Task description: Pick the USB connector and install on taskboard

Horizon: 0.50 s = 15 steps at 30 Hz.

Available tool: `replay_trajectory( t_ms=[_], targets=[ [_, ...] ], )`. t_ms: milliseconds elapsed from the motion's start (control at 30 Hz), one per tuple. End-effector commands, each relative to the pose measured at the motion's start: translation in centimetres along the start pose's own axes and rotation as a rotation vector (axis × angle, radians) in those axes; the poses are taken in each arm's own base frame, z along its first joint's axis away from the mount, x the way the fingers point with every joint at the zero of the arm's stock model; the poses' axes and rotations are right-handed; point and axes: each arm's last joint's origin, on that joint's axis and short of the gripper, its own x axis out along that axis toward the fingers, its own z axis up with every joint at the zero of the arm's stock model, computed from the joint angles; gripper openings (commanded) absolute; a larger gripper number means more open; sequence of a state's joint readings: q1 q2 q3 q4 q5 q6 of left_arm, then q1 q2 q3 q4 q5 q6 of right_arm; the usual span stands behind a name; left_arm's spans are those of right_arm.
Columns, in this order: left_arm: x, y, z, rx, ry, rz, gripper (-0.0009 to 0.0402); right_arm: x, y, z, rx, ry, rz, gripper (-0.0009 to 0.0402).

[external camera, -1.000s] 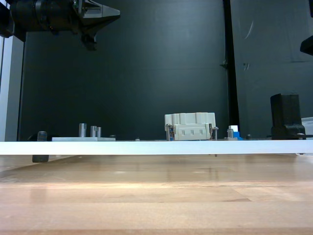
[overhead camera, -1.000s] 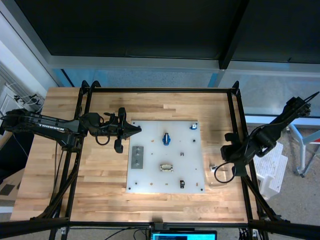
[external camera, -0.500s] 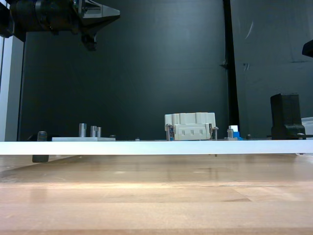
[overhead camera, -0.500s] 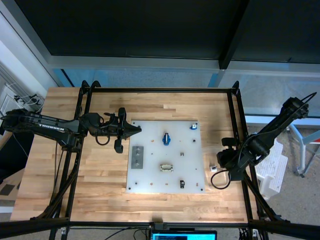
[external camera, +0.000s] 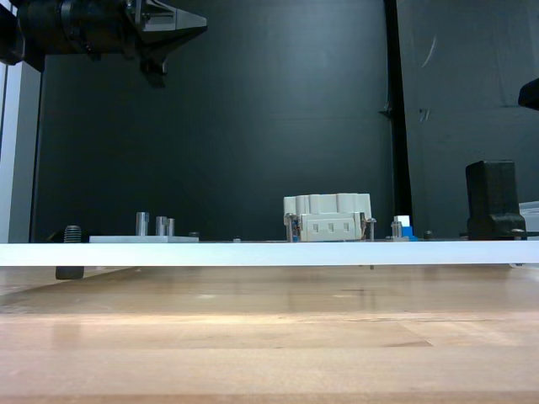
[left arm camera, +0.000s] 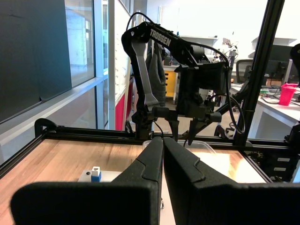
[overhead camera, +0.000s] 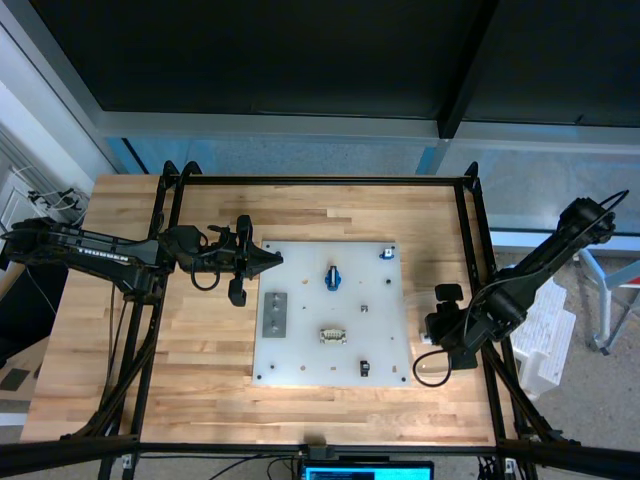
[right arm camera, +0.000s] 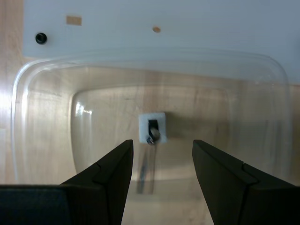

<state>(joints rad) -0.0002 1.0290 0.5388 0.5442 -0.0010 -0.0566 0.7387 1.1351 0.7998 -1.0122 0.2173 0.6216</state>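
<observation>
Tray (right arm camera: 28, 93): one white square piece (right arm camera: 152, 127); my right pincer (right arm camera: 161, 145) wide above it. USB connector (overhead camera: 365, 368): near edge of taskboard (overhead camera: 300, 330). Left pincer (overhead camera: 272, 258) closed, above board's far-left corner. Right arm (left arm camera: 140, 61) reads TROSSEN.

Black left gripper (overhead camera: 268, 258), right gripper (overhead camera: 438, 322); tapered fingers (right arm camera: 112, 173); TROSSEN lettering (left arm camera: 161, 37)

The right gripper (right arm camera: 162, 142) is hanging, jaws parted, over the clear tray (right arm camera: 140, 55), framing a small white square piece (right arm camera: 152, 124) (dark slot in its middle); the taskboard (right arm camera: 197, 18) is lying just beyond.
</observation>
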Motion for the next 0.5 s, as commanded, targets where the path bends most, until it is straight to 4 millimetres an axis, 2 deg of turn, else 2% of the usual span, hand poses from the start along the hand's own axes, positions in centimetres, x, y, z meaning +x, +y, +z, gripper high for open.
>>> replay_trajectory(
  t_ms=[33, 500],
  targets=[
    [0.0, 0.0, 0.0, 0.000, 0.000, 0.000, 0.0000, 0.7, 0.1, -0.1, -0.005, 0.022, -0.016, 0.0174],
    [0.0, 0.0, 0.0, 0.000, 0.000, 0.000, 0.0000, 3.1, 0.7, 0.0, -0.005, 0.026, -0.020, 0.0173]
  ],
)
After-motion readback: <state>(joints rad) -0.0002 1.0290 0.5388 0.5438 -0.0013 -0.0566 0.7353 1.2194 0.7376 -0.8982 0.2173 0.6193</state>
